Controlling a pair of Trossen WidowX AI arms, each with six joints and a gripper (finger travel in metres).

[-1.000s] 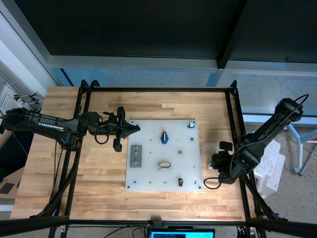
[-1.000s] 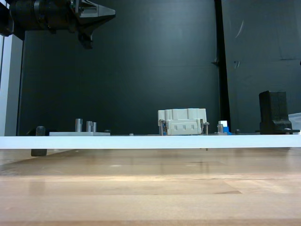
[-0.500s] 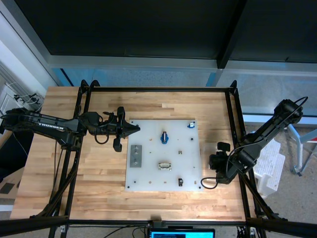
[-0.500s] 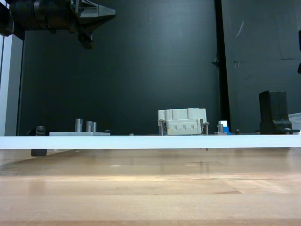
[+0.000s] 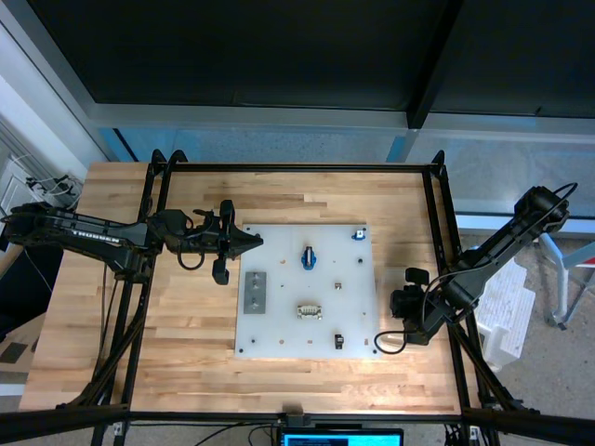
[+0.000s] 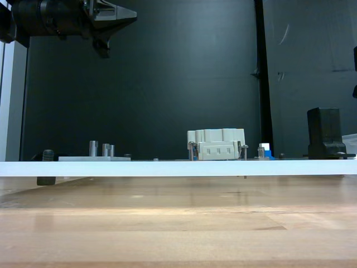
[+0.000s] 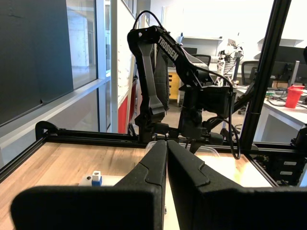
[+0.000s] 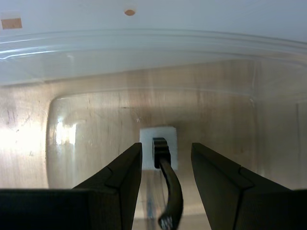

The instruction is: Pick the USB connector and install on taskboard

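Note:
In the right wrist view the USB connector (image 8: 160, 145), a small dark plug with a black cable, rests on a small pale square piece (image 8: 170, 136) inside a clear plastic tray (image 8: 144, 48). My right gripper (image 8: 165, 149) is open just above it, with one finger on each side of the plug. From above, the right gripper (image 5: 400, 303) hangs just off the right edge of the white taskboard (image 5: 279, 334). My left gripper (image 5: 251, 242) is shut and empty, held high over the taskboard's left edge.
The taskboard bears a grey block (image 5: 254, 292), a blue part (image 5: 309, 257), a metal multi-pin connector (image 5: 310, 311) and a black socket (image 5: 339, 341). Black frame rails (image 5: 444, 242) run along the table's sides. White papers (image 5: 507, 307) lie beyond the right rail.
The right arm has shifted a little to the left and away, bringing its gripper closer to the taskboard's right edge. The left arm has not moved.

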